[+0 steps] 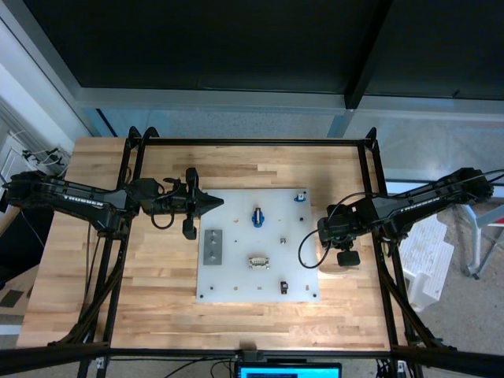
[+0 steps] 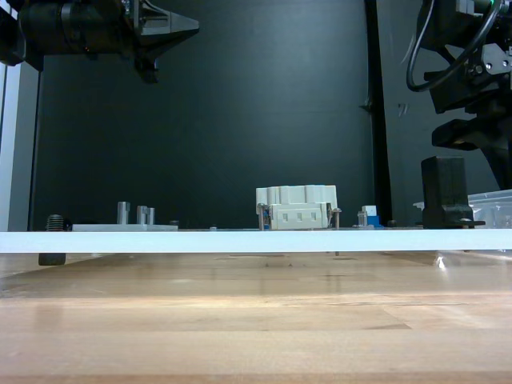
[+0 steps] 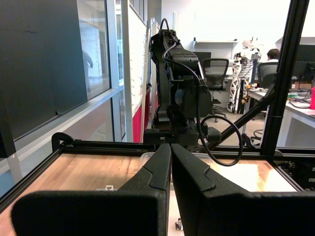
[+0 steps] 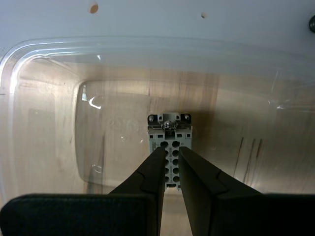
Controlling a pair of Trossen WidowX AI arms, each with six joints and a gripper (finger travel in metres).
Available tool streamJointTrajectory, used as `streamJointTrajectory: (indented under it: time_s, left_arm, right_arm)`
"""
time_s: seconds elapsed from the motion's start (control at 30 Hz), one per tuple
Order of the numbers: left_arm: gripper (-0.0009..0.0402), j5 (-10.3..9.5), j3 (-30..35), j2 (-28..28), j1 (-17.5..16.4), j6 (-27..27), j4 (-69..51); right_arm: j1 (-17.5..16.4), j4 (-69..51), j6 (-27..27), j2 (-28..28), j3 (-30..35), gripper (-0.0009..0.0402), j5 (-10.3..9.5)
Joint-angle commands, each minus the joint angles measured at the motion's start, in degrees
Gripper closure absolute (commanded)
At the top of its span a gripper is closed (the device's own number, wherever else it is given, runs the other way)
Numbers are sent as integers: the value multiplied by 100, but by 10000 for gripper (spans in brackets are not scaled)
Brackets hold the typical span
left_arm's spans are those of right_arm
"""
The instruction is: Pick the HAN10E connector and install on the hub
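The HAN10E connector [image 4: 170,133], pale grey with rows of pin holes, lies flat in a clear plastic tray [image 4: 44,98] beside the board's right edge. My right gripper [image 4: 171,153] points down right over it, its fingers only a narrow gap apart and holding nothing; they cover the connector's near end. From above, the right gripper [image 1: 347,257] hangs over the tray [image 1: 334,272]. The beige hub [image 1: 258,262] with metal end flanges stands on the white board [image 1: 236,276], also seen as hub [image 2: 296,208]. My left gripper [image 1: 209,203] hovers shut at the board's upper left corner.
On the board stand a grey metal block with two holes [image 1: 213,246], a blue knob [image 1: 257,216] and a small black part [image 1: 283,285]. Black frame bars run along the table's edges. Bare wooden table [image 1: 260,323] lies in front of the board.
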State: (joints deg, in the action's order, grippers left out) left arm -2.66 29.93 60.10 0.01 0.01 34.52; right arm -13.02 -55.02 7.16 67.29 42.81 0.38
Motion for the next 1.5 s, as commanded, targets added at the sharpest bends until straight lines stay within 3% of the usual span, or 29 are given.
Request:
streamJointTrajectory:
  time_s: [0.03,0.53,1.1,1.5]
  left_arm:
    - [393,2,2,0,0,2,0]
    - [393,2,2,0,0,2,0]
    - [393,2,2,0,-2,0,0]
    - [393,2,2,0,0,0,0]
  right_arm:
    - [-4,31,0,0,-7,357,0]
    - [-22,175,13,50,-15,306,4]
    - [-50,179,11,933,-15,353,4]
    - [-52,175,28,933,-15,254,4]
